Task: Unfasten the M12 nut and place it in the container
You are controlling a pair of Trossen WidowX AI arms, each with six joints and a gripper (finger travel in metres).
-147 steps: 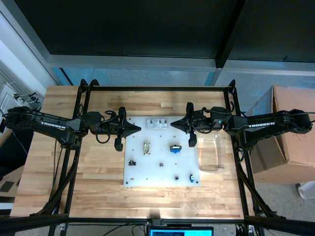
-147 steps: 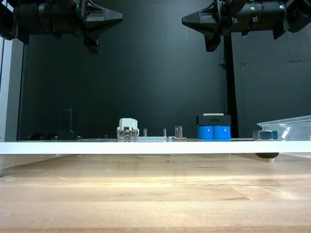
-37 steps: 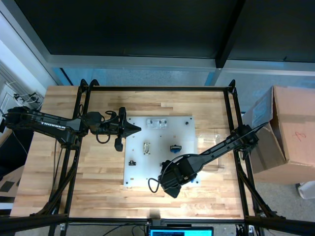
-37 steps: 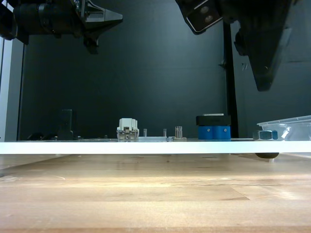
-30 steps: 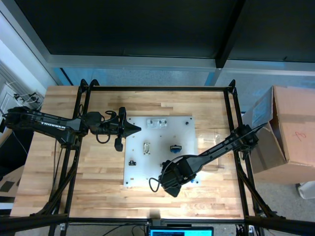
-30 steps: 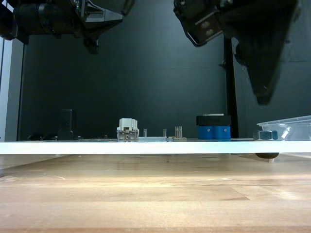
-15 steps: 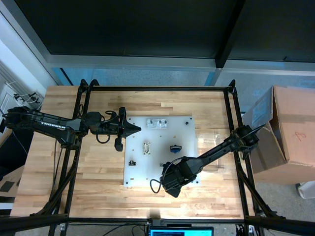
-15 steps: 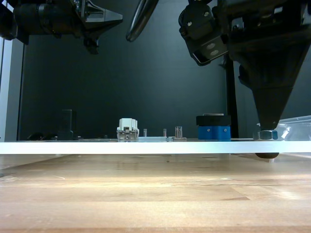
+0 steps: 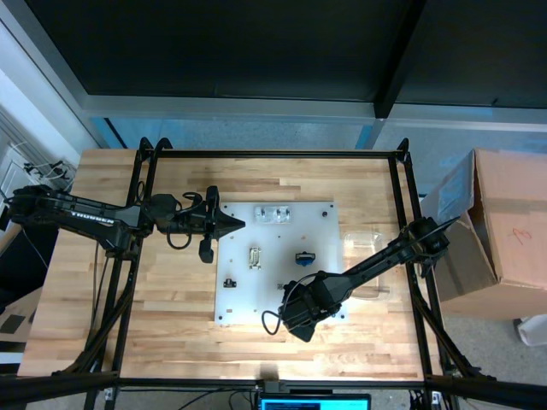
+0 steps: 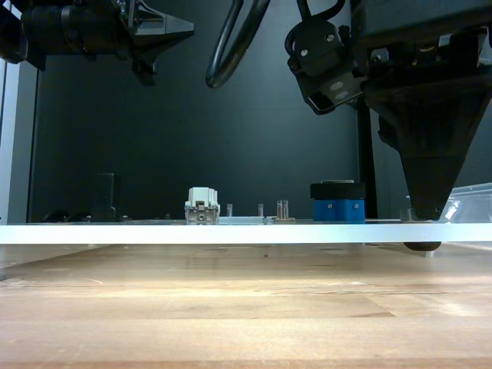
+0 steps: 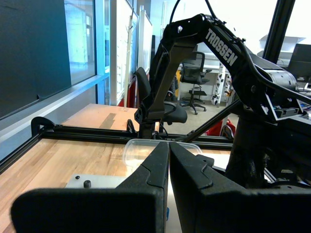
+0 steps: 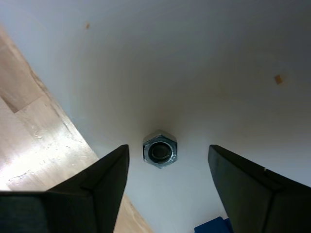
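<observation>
The silver M12 nut (image 12: 160,149) sits on its stud on the white board (image 9: 256,299), seen end-on with the black stud in its bore. My right gripper (image 12: 168,147) points straight down over it, open. One finger stands on each side of the nut, and both are apart from it. In the low view the right gripper (image 10: 427,211) reaches down to the board and hides the nut. From above, the right gripper (image 9: 330,307) is at the board's near right edge. My left gripper (image 9: 239,225) hovers high over the board's far left, shut and holding nothing.
The clear container (image 9: 367,265) stands just right of the board, also seen as a clear tray (image 10: 473,201) behind the right gripper. A blue block (image 10: 338,209) and a grey connector (image 10: 201,206) stand mid-board. A cardboard box (image 9: 504,231) is off the table's right.
The right gripper has come down from high over the near right edge until its fingers straddle the nut, which it now hides in the low view. The left arm has not moved.
</observation>
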